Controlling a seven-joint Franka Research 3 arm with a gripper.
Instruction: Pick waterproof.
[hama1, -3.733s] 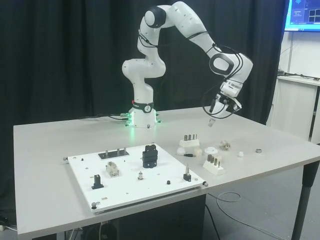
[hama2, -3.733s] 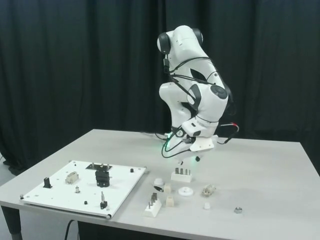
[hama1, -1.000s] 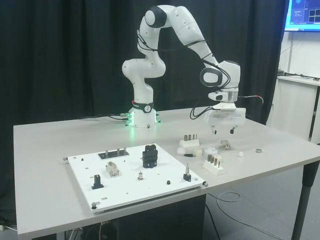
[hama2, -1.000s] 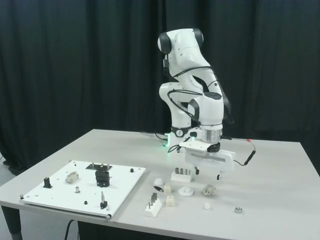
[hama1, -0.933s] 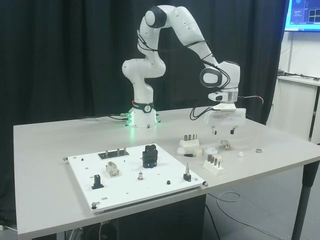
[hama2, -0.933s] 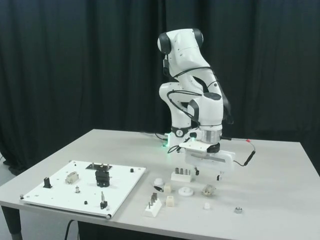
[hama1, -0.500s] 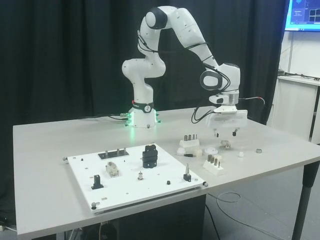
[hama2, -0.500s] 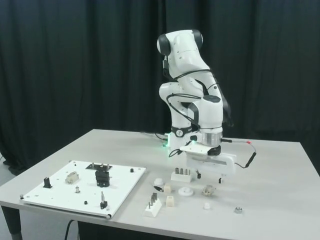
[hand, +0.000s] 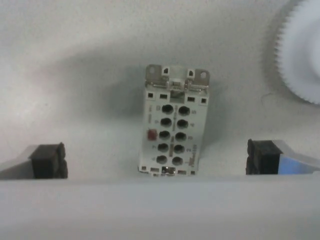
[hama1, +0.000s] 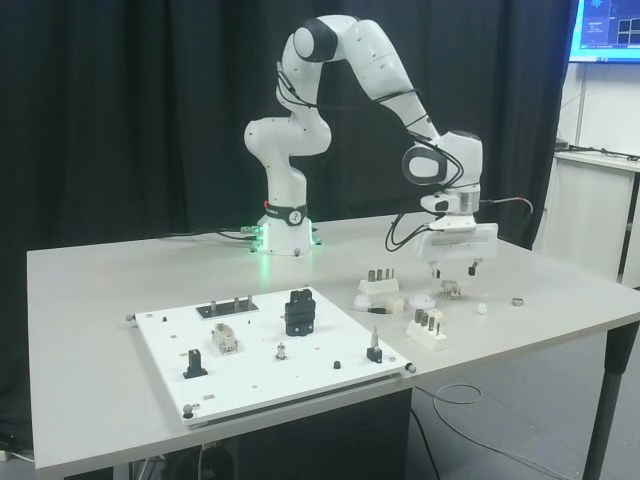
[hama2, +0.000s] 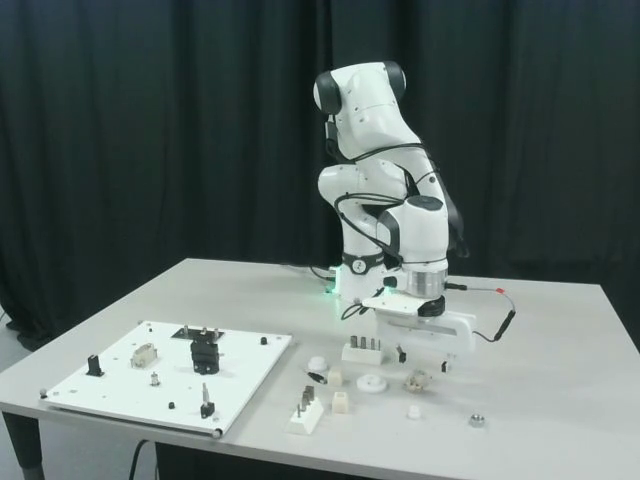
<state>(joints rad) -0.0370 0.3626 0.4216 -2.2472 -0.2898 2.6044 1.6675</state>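
The waterproof connector (hand: 171, 121) is a small whitish block with two rows of dark holes and a metal clip at one end. It lies flat on the grey table (hand: 75, 60), to the right of the loose parts (hama1: 450, 290) (hama2: 416, 380). My gripper (hand: 155, 160) hangs straight above it, open, with one black fingertip (hand: 48, 160) on either side of the connector and well apart from it. In the room views the gripper (hama1: 453, 270) (hama2: 423, 360) is a short way above the table, and nothing is held.
A white toothed gear (hand: 302, 55) (hama1: 423, 301) lies close beside the connector. White pin blocks (hama1: 378, 283) (hama1: 428, 328), a small white cap (hama1: 481, 308) and a nut (hama1: 518, 300) lie nearby. The white assembly board (hama1: 260, 350) sits at the table's front left.
The arm has swung from high at the right, turned its gripper downward, and over the last second lowered and shifted slightly right over the connector. Nothing on the table has moved.
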